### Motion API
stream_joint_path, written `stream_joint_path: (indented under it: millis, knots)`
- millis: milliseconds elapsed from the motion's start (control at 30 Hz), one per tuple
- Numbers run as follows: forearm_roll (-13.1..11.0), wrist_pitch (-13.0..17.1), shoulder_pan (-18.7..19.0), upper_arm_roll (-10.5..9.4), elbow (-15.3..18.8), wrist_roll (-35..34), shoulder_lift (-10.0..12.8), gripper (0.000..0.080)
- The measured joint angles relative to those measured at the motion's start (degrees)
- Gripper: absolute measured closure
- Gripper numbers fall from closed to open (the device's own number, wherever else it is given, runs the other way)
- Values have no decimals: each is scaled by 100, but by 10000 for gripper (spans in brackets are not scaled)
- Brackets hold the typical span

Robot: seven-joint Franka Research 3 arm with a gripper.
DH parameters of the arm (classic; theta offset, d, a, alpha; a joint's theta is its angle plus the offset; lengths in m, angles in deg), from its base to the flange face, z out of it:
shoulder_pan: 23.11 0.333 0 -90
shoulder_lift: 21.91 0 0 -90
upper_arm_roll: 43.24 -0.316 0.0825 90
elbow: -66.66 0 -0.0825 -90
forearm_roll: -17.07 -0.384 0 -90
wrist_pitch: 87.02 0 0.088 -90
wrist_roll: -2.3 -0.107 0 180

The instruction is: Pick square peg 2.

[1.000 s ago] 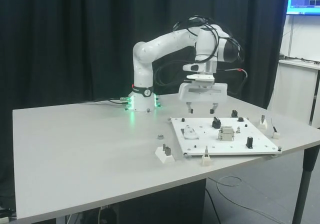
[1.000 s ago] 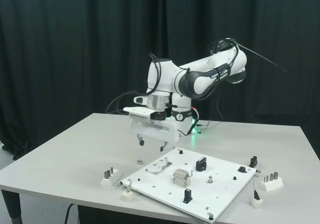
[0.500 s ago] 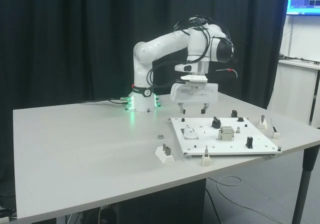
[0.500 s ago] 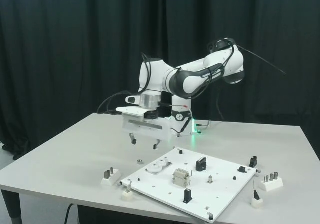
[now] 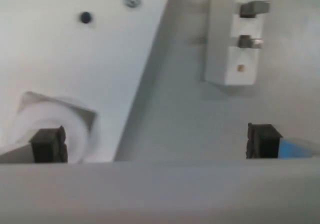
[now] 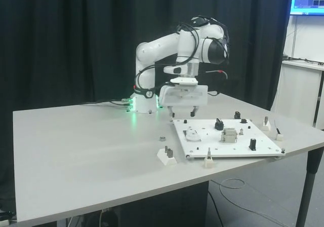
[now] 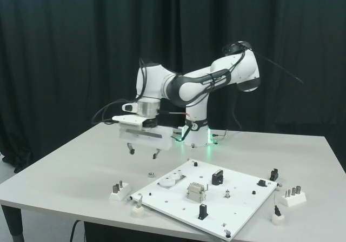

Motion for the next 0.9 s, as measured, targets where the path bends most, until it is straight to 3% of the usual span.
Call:
stream_joint_path:
  millis: [567, 900]
  knots:
    - [-329, -425, -730, -18, -194, 739, -125, 3]
    - [-442, -386, -1007, -206, -461, 744, -265, 3]
